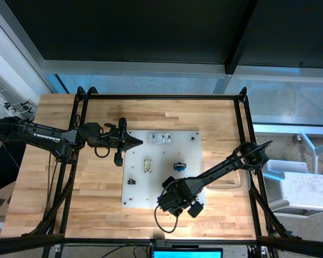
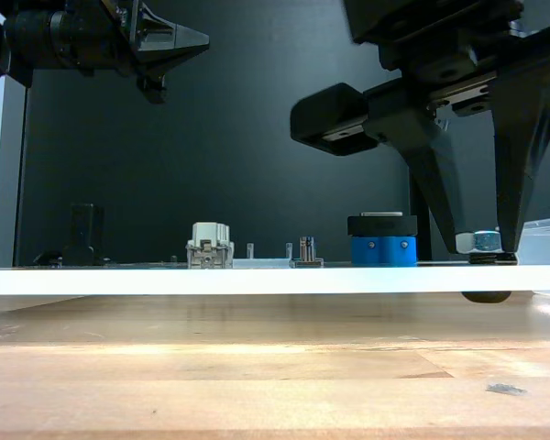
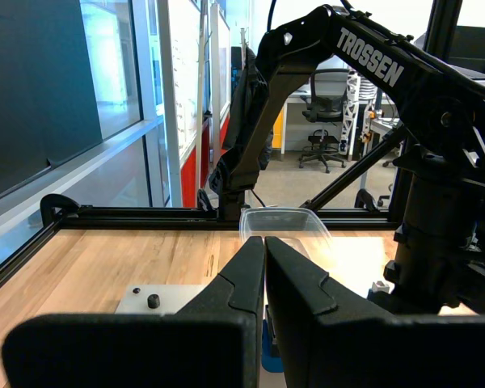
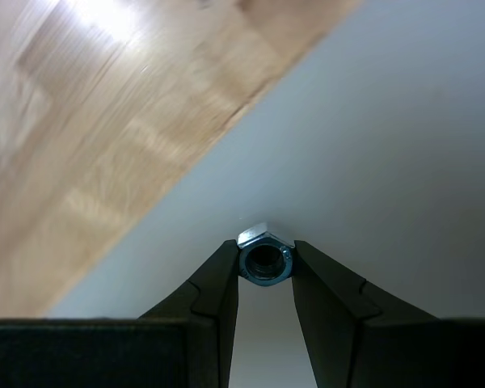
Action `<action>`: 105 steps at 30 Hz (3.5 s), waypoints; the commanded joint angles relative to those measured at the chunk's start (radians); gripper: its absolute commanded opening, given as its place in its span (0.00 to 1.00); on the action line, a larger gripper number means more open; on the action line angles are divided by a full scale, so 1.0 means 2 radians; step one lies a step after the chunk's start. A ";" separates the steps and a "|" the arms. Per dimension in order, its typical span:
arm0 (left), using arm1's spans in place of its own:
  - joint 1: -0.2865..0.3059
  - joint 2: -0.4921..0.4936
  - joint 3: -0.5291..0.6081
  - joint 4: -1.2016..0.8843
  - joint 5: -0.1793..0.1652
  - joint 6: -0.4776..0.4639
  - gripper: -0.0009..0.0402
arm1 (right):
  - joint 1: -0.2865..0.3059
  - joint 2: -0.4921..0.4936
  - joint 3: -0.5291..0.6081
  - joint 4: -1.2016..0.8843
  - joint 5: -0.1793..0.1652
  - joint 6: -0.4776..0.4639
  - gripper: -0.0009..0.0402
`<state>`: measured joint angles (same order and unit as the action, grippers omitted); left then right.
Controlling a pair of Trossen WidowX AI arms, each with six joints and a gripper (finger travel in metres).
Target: Pick the M12 fastener and fasten on the M12 threads
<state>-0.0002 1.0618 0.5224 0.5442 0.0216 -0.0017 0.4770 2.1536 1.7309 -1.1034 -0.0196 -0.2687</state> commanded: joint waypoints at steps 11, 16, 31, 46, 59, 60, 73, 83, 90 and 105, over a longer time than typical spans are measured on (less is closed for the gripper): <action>0.000 0.000 0.000 0.000 0.000 0.000 0.02 | 0.000 0.000 0.000 0.001 0.000 0.324 0.12; 0.000 0.000 0.000 0.000 0.000 0.000 0.02 | -0.001 0.000 0.000 0.000 0.000 0.463 0.12; 0.000 0.000 0.000 0.000 0.000 0.000 0.02 | -0.001 0.000 0.000 -0.003 0.000 0.764 0.12; 0.000 0.000 0.000 0.000 0.000 0.000 0.02 | -0.001 0.000 0.000 -0.003 0.001 1.101 0.12; 0.000 0.000 0.000 0.000 0.000 0.000 0.02 | -0.001 0.000 0.000 -0.003 0.001 1.388 0.12; 0.000 0.000 0.000 0.000 0.000 0.000 0.02 | -0.001 0.000 0.000 -0.003 0.001 1.422 0.12; 0.000 0.000 0.000 0.000 0.000 0.000 0.02 | 0.001 0.000 0.000 -0.003 0.001 1.710 0.12; 0.000 0.000 0.000 0.000 0.000 0.000 0.02 | 0.001 0.000 0.000 -0.001 0.000 1.705 0.12; 0.000 0.000 0.000 0.000 0.000 0.000 0.02 | 0.001 0.000 0.000 0.002 0.000 1.705 0.12; 0.000 0.000 0.000 0.000 0.000 0.000 0.02 | 0.002 0.000 0.001 0.004 -0.002 1.701 0.12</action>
<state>-0.0002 1.0622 0.5228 0.5438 0.0216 -0.0021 0.4797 2.1540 1.7298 -1.0996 -0.0216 3.1329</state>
